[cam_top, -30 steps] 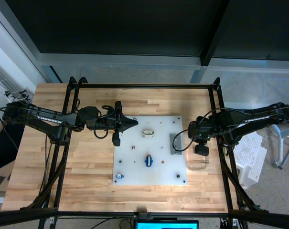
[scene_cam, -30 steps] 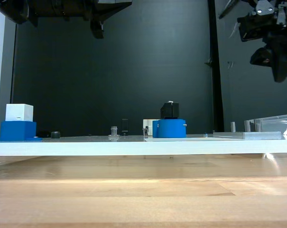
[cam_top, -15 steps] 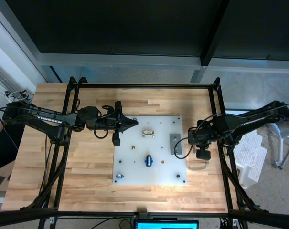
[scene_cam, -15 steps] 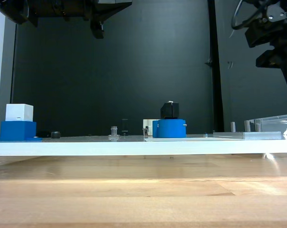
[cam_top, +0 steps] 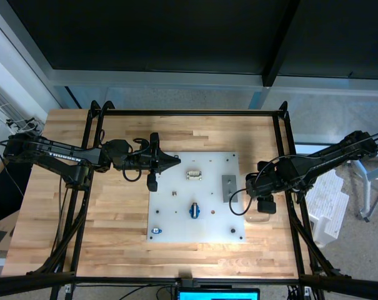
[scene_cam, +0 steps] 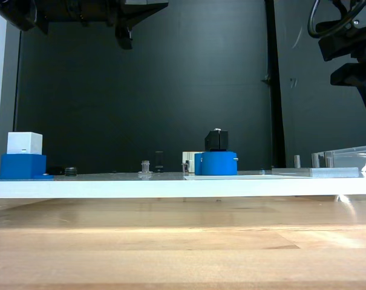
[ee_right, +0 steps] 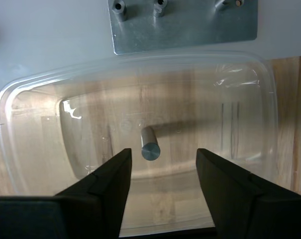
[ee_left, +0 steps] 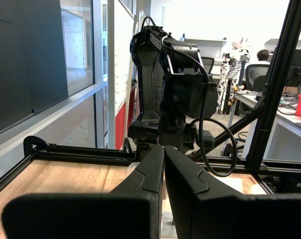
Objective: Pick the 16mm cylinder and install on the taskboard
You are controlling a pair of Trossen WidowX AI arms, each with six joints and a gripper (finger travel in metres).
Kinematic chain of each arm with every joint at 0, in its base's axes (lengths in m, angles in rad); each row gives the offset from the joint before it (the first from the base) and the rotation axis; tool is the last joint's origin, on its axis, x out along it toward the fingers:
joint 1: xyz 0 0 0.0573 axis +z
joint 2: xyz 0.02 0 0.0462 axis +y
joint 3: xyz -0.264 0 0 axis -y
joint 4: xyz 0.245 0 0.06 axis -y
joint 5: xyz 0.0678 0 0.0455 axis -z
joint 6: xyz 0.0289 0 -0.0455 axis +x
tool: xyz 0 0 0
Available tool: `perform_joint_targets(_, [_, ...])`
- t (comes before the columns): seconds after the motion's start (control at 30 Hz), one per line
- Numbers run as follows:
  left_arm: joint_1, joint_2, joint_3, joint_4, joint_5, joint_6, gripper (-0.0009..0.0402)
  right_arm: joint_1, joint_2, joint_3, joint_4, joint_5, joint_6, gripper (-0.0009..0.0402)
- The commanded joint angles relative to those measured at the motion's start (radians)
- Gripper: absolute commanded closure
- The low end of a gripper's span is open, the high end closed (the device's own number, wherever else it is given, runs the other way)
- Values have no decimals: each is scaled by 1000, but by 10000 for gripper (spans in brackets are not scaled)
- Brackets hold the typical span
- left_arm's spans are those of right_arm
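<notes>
While the right gripper hung over the clear tray, its fingers were spread wide with nothing pinched.

- Peg sat on the tray floor, directly between the two fingers and below them, a touch nearer one finger than the other.
- Peg looked to be standing on end. Its round face pointed back up at the wrist camera, so its long axis ran roughly along the gripper's approach line, not across it.
- High view: right gripper covered the tray, so the peg wasn't visible there.
- Tray lay on the table against the right edge of the board, just beside the metal block.
- Left gripper was over the board's far-left corner, high up, well apart from the tray. Its fingers were pressed together, empty.

Judgement:
- Right arm was clearly the nearer one; left looked parked.
- Pick hadn't happened yet, so the task was at an early stage.
- Coming move looked like a near-straight descent plus a small sideways trim to centre the peg, then closing on its sides.
- Risks: an off-centre finger knocking the peg over, or the light tray sliding if it got touched.
</notes>
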Motion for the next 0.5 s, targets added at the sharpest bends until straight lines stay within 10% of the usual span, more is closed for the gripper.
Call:
perform_joint_targets(0.03, [0, 0, 0, 0, 0, 0, 392, 3, 0, -15, 1, -2, 0, 190])
perform_joint_targets(0.5, [0, 0, 0, 0, 0, 0, 392, 27, 12, -98, 72, -3, 18, 178])
